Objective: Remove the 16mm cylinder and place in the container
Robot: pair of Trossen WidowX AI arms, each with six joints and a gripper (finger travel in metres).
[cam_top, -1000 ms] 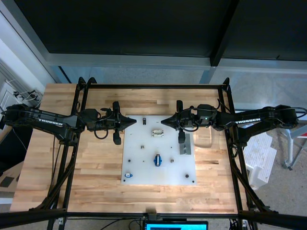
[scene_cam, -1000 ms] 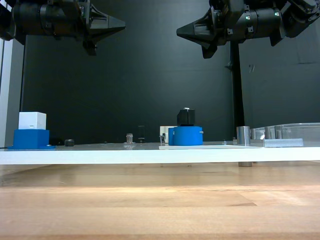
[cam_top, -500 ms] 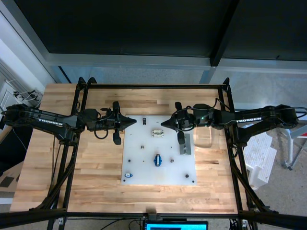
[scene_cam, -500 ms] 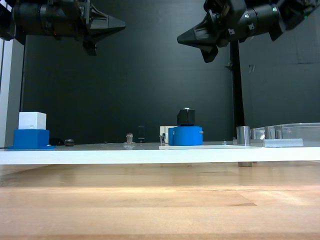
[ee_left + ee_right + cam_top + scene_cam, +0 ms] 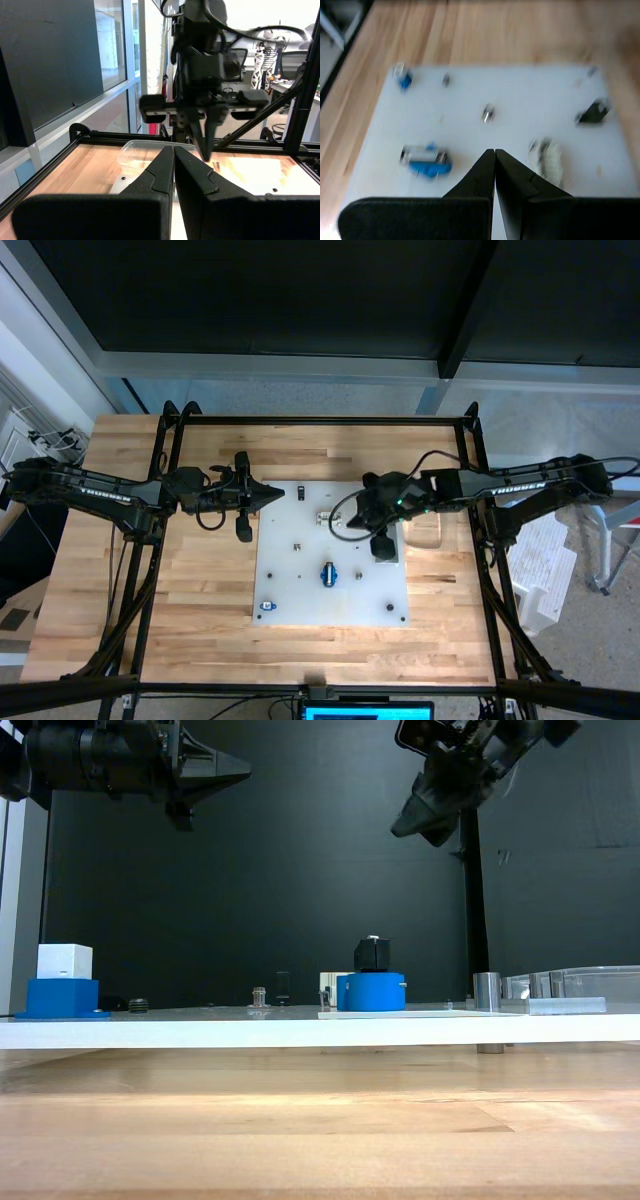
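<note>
Jaws of the right gripper (image 5: 494,151) are pressed together with nothing between them. It hangs high above the white task board (image 5: 300,585), tilted down toward it, with its tip over the far middle part of the board and its body above the grey metal block (image 5: 567,1006). Beneath it in the right wrist view lie the blue-and-metal fitting (image 5: 425,161) and a thin grey peg (image 5: 487,113). The 16mm cylinder (image 5: 486,991) stands upright in the board, untouched; in the low view it is to the right of the blue-and-metal fitting and apart from it. The container (image 5: 575,980) sits on the wooden table (image 5: 200,620) just off the board's right edge. The left gripper (image 5: 174,150), jaws likewise closed on nothing, hangs level and high over the board's left edge, pointing inward, well apart from the 16mm cylinder.
</note>
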